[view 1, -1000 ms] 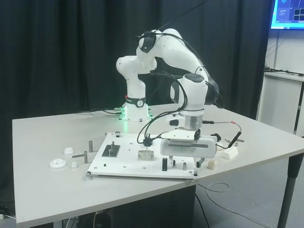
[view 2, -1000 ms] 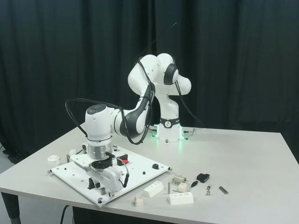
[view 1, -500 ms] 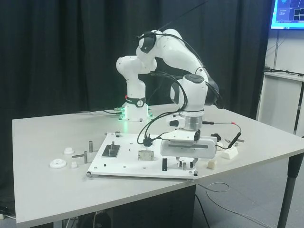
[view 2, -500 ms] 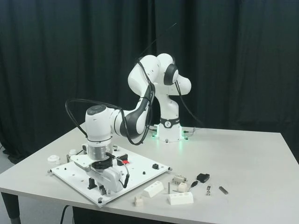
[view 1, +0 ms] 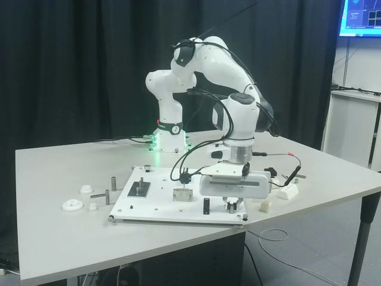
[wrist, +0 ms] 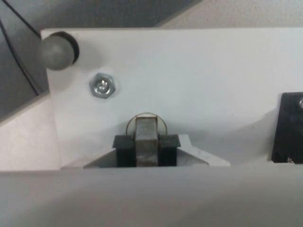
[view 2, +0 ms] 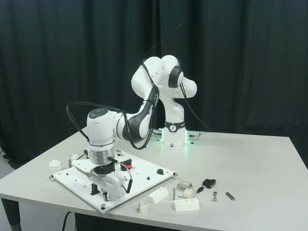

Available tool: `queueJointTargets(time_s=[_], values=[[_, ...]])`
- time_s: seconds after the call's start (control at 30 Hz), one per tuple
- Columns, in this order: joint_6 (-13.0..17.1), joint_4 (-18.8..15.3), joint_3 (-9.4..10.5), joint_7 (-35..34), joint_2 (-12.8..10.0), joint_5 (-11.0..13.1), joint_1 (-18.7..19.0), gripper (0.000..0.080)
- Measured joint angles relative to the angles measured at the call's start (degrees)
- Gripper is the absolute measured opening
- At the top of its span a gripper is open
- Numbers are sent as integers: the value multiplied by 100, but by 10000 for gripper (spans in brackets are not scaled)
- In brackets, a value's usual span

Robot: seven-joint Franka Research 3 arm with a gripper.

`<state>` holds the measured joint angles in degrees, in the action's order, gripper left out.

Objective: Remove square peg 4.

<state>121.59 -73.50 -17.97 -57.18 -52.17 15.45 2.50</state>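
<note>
peg between tool fingers, on board, board on table

backdrop: black curtain | furniture: grey table, white cabinet at side | monitor in upper corner

1. The gripper body is covering the near part of the white board in the wrist view, hiding the lower end of the square peg.
2. The black block on the board is being cut off by the picture's edge.
3. In both room views, the gripper housing is blocking the peg; the fingertips are showing too small to read.
4. The small parts lying beside the board are appearing too small to identify.
</note>
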Motion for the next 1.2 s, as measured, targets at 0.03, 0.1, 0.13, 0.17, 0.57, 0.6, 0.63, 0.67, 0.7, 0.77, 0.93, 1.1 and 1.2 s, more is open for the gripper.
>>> queueJointTargets(time_s=[0.03,0.1,0.13,0.17,0.57,0.6,0.63,0.67,0.7,0.77,0.93,1.1,1.2], values=[[-2,0,0,0,1,0,-1,96],[-4,0,0,0,2,3,-1,96],[-6,0,0,0,2,6,-2,96],[-7,0,0,-3,3,11,-3,96],[-16,-16,-5,-49,34,77,-15,96],[-16,-18,-5,-49,36,79,-15,96],[-15,-19,-5,-49,38,81,-15,96],[-14,-21,-5,-49,40,82,-15,96],[-12,-24,-5,-49,43,83,-15,95],[-7,-32,-5,-49,49,86,-15,95],[32,-71,-2,-49,69,92,-13,95],[64,-114,-3,-49,100,91,-3,95],[64,-136,-6,-48,132,87,3,95]])
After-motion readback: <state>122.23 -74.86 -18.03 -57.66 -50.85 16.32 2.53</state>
